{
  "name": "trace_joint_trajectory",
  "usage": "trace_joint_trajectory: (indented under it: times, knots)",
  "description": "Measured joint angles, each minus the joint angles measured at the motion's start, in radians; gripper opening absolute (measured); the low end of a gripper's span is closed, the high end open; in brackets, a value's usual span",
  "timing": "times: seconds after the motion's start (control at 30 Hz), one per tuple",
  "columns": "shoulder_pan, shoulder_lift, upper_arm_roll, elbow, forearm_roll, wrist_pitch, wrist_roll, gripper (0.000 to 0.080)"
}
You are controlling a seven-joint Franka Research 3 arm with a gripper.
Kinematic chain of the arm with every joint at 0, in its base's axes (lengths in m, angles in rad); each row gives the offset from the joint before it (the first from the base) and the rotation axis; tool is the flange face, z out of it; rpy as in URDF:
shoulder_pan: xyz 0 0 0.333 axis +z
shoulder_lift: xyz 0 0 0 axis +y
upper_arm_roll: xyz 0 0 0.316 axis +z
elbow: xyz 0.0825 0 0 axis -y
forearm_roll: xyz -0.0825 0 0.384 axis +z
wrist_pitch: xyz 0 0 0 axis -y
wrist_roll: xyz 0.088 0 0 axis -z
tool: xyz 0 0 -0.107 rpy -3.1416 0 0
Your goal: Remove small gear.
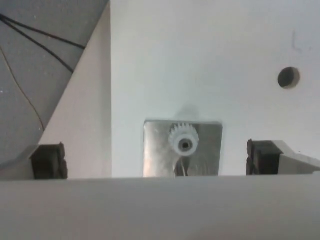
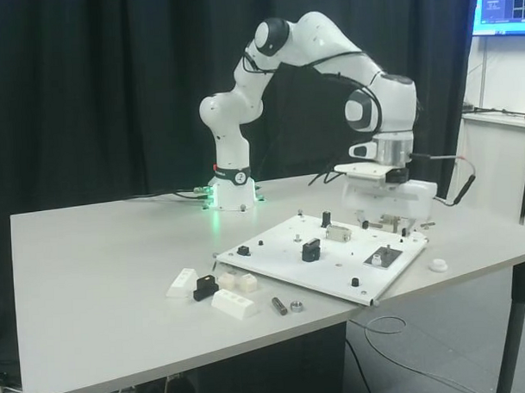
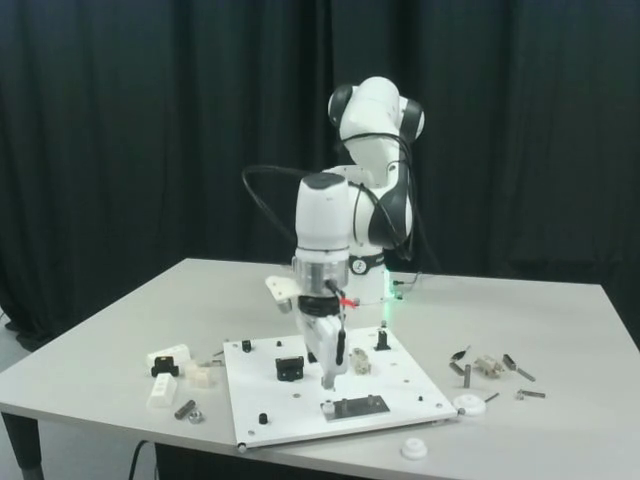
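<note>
Gripper: gripper [image 1: 155, 160] hangs over the board w/ its two black fingers [image 1: 49, 161] spread wide, nothing between them; tips look above the plate, not touching it.
Small gear: small gear [image 1: 182, 138], white, toothed, sits upright on a grey metal plate [image 1: 205, 150] w/ a dark hole at its centre, prob. on a pin. Lies roughly midway betw. the fingers in the wrist view.
Plate location: plate is on the white board [image 2: 274, 269], near the board's front edge, in both room views.
Handling (judgement): looks like light moulded plastic, stiff, won't squash; teeth give some bite but are fine and could chip if pinched hard. May sit snug on its pin.
Where to hold (judgement): across the toothed rim, pads on opposite sides, low enough to catch full tooth height; then lift straight up, no tilt.
Risk: tiny part, off-centre close could flick it away.
Nearby: loose white blocks [image 2: 234, 294] on the grey table [image 2: 92, 254], well apart from gear.
</note>
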State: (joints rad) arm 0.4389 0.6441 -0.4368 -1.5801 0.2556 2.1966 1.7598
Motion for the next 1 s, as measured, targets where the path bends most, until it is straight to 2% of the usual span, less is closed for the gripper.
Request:
trace_joint_trajectory:
  times: [0.47,1.0]
  knots:
    - [-0.007,0.058,0.006,-0.002,0.001,0.049,0.001,0.08]
    - [-0.03,0.061,0.052,-0.042,0.001,0.069,0.001,0.08]
